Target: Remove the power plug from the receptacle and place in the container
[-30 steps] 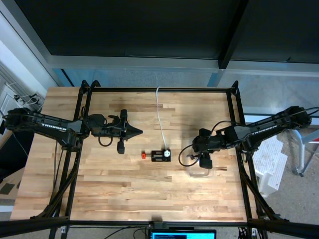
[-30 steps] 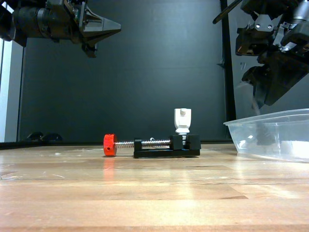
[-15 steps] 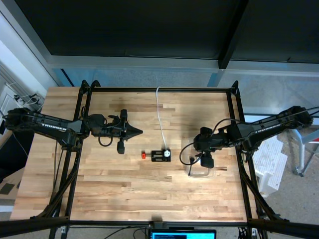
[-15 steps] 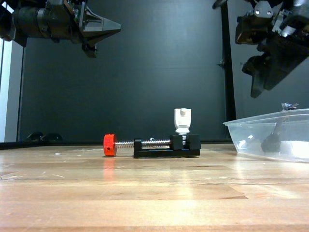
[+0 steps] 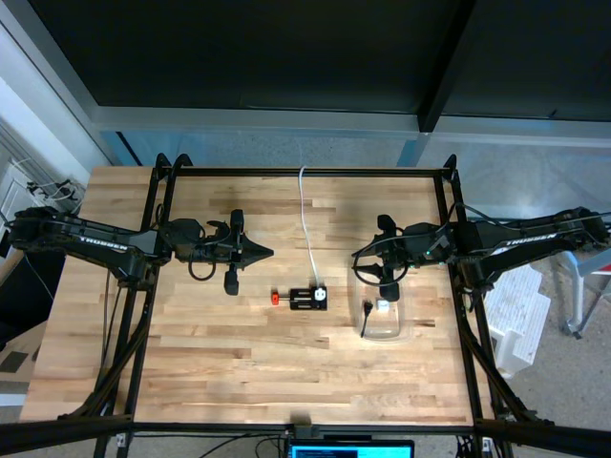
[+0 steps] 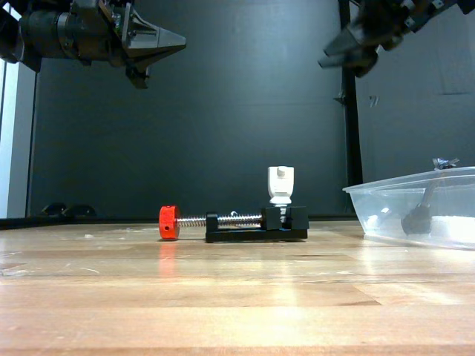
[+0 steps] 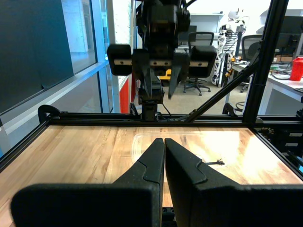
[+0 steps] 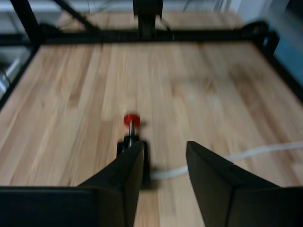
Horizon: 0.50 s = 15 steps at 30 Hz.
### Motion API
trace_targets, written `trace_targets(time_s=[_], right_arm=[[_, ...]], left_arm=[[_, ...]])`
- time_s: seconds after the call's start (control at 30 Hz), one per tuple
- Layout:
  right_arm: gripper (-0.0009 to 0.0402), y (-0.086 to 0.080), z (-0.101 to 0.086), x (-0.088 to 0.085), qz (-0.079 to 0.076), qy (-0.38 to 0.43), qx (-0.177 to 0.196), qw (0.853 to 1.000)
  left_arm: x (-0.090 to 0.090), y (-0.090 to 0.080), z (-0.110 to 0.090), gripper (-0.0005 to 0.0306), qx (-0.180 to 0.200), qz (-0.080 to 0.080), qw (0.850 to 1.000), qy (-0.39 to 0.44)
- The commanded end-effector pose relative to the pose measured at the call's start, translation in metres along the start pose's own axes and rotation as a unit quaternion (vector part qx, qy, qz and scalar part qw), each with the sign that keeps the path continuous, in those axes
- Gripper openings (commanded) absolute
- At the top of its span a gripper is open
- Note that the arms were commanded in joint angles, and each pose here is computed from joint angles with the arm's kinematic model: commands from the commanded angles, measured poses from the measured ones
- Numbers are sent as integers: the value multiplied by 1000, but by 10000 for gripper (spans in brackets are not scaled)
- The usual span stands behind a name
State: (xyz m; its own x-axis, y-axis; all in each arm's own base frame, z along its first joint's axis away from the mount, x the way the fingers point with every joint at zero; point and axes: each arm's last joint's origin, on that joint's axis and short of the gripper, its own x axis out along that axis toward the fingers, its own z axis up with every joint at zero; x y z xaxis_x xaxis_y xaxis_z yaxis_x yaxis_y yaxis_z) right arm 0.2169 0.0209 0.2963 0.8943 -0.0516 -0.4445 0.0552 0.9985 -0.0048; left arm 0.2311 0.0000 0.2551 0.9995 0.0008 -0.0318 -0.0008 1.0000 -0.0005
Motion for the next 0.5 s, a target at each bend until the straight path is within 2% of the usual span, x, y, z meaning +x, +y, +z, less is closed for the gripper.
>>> trace_targets(time_s=[0.03,0.17,0.27,0.5], right_arm=[[79,-3,4,2,0,-42,2,999],[33,-6,2,7,13,-88,8,996],[-1,-8,0,8,10,-103,3,995],[-1,-10,-8,10,5,-165,7,986]], left_arm=[[0,0,0,0,0,0,1000,0],[0,0,0,0,0,0,1000,0],[0,0,0,0,0,0,1000,0],[0,0,0,0,0,0,1000,0]])
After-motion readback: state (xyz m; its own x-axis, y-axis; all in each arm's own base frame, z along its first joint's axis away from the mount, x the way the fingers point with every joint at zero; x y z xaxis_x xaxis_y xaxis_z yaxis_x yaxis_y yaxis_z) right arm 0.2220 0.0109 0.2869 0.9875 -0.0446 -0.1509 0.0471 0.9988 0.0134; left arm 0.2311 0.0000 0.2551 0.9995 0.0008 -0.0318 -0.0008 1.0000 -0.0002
